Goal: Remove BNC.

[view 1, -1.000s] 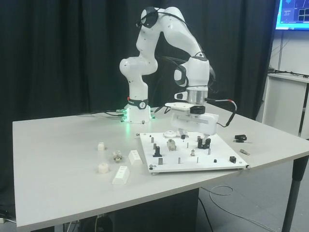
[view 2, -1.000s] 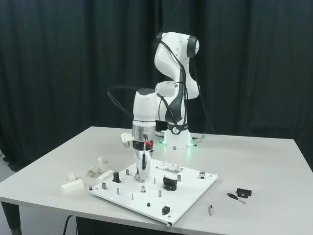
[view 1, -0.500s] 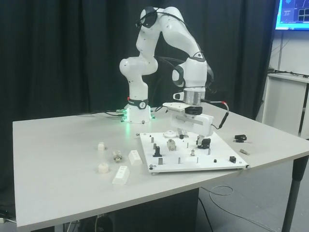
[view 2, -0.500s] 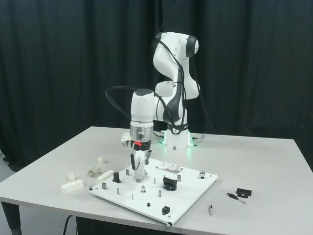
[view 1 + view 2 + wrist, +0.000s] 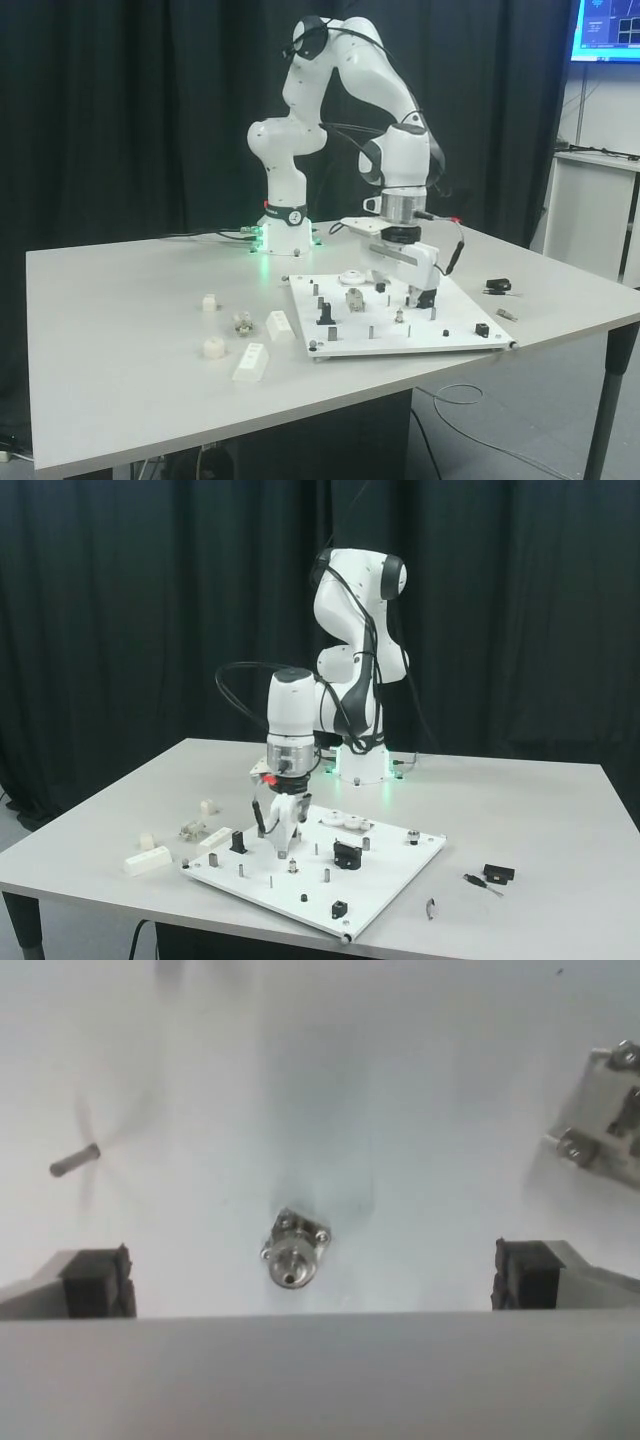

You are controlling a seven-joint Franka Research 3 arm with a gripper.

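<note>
The BNC connector (image 5: 292, 1255) is a small grey metal socket on a square flange, standing upright on the white board (image 5: 400, 1080). My gripper (image 5: 310, 1278) hangs open just above it, one black fingertip (image 5: 95, 1282) on each side and both well apart from it. From the first room view, the gripper (image 5: 402, 296) is over the BNC connector (image 5: 400, 318) near the middle of the board (image 5: 450, 345). The second room view shows the gripper (image 5: 284, 846) above the same connector (image 5: 292, 864).
The board also carries black brackets (image 5: 327, 312) (image 5: 346, 855), several short pins (image 5: 75, 1160) and a metal fitting (image 5: 605, 1120). White blocks (image 5: 252, 362) lie on the table left of the board. Small black parts (image 5: 498, 286) lie to its right.
The wrist has turned about its own axis. The gripper has shifted a little toward the board's front and lower, and now stands over the BNC connector.
</note>
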